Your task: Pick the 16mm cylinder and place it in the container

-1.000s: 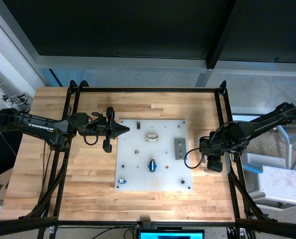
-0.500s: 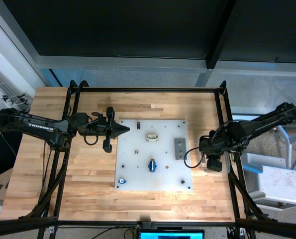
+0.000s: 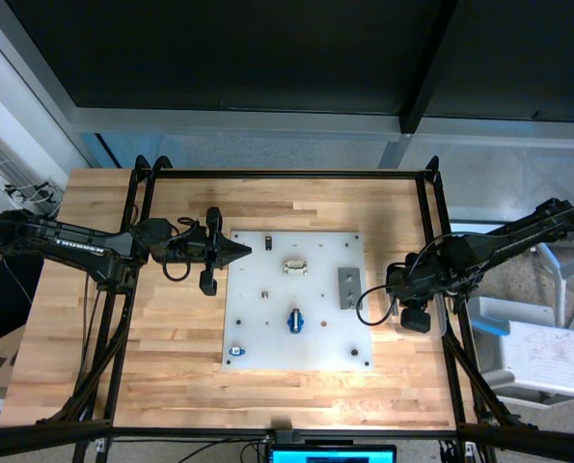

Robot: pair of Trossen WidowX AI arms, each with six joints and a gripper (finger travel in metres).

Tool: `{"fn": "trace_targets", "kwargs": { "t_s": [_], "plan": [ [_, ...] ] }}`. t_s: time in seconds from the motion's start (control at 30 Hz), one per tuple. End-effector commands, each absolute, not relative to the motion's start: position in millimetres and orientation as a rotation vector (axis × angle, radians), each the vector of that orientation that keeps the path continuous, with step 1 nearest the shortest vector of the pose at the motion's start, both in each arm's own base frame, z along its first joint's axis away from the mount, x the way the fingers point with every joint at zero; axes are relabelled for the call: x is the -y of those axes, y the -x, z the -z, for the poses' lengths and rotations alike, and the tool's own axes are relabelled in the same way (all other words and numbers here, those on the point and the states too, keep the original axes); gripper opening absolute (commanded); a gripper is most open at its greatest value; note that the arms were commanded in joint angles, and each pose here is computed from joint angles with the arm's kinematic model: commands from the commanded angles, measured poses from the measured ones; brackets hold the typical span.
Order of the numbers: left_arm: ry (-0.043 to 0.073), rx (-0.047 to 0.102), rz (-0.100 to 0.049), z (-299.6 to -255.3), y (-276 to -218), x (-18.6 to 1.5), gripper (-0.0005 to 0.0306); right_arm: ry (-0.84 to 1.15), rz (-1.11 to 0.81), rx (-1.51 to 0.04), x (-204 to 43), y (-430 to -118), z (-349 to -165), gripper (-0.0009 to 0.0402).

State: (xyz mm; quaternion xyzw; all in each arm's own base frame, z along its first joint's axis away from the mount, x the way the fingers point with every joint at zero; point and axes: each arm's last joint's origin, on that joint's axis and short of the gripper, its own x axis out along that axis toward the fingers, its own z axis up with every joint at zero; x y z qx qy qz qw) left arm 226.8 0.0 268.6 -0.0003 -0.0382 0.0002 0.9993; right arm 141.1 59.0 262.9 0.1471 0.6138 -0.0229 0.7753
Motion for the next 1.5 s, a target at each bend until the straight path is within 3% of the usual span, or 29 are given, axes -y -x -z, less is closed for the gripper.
{"fn": "trace_targets", "kwargs": {
  "t_s": [0.03, 1.5],
  "plan": [
    [0.000, 0.076, -0.001, -268.6, -226.9, -0.1, 0.0000, -0.319, 0.050, -1.330, -59.1, -141.1, -262.5, 0.0016],
    [0.000, 0.076, 0.000, -268.6, -226.8, 0.0, 0.0000, -0.327, 0.056, -1.328, -59.1, -141.3, -262.5, 0.0016]
  ]
}}
